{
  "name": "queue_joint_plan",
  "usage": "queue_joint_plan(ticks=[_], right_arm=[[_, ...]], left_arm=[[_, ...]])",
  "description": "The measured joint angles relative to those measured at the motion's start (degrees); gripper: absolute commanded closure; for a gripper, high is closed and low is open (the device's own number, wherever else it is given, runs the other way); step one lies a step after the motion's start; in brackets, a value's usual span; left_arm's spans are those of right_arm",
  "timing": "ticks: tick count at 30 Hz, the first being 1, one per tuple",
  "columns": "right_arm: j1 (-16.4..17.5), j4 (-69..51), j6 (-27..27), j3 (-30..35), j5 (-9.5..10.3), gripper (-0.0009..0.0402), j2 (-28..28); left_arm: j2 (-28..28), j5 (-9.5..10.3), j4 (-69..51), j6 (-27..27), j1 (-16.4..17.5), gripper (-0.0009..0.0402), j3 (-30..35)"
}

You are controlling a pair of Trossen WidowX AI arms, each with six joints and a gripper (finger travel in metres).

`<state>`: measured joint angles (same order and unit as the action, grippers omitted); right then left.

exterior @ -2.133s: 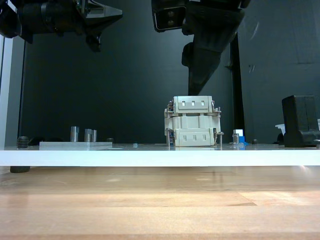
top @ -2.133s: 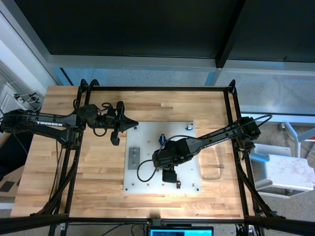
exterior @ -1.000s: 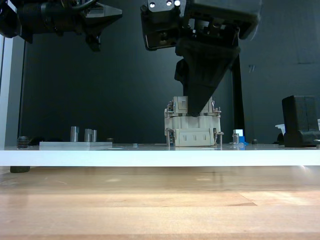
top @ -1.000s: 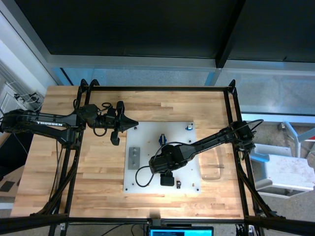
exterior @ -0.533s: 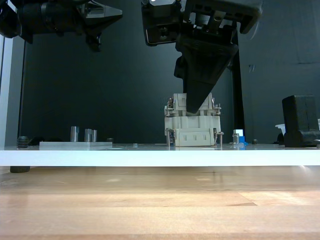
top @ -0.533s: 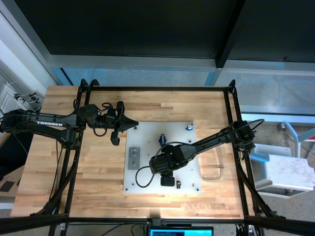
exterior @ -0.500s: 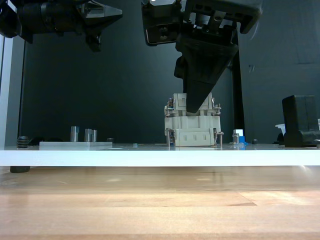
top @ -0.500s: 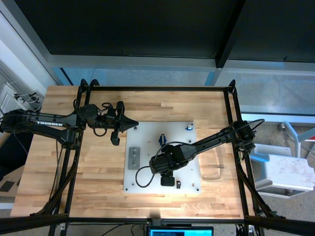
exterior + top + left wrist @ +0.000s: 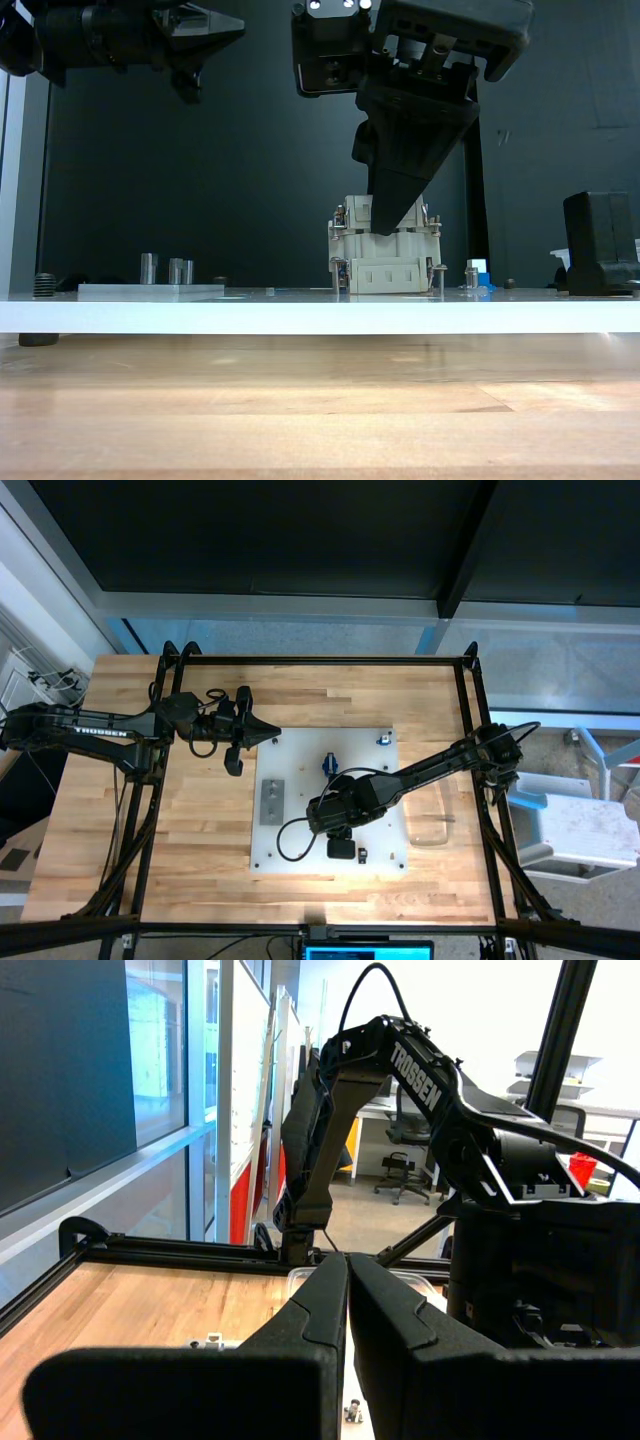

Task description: Pick the HAN10E connector and install in the HAN10E hub

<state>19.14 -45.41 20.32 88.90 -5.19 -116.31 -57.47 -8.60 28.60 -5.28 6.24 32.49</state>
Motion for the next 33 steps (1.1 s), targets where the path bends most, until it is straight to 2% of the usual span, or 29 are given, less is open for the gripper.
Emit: queue_joint_plan(ticks=[4,9,11,21,26,33], right_arm=[[0.0,-0.31,0.07,0.35,0.28,0.0279,-0.11],[0.04,-1.27,0.2,1.36,0.52,0.0203,-0.15],[0.04,-2.03,0.57,1.42,1.38,0.0173,-0.61],[0.26,-2.73,0.98,1.51,0.87,0.005,0.92],[0.28,-3.91,1.51,1.88,0.68,0.0019,2.95],[0.52,-6.49,1.6,2.51,0.24,0.0016,7.3]], left_arm=[[0.0,0.0,0.0,-0.02,0.0,0.0393,0.0],[0.0,0.0,0.0,0.0,0.0,0.0393,0.0],[0.0,0.0,0.0,0.0,0.0,0.0393,0.02],[0.0,-0.02,0.0,0.0,0.0,0.0393,0.0],[0.0,0.0,0.0,-0.02,0.0,0.0393,0.0],[0.0,0.0,0.0,0.0,0.0,0.0393,0.0]])
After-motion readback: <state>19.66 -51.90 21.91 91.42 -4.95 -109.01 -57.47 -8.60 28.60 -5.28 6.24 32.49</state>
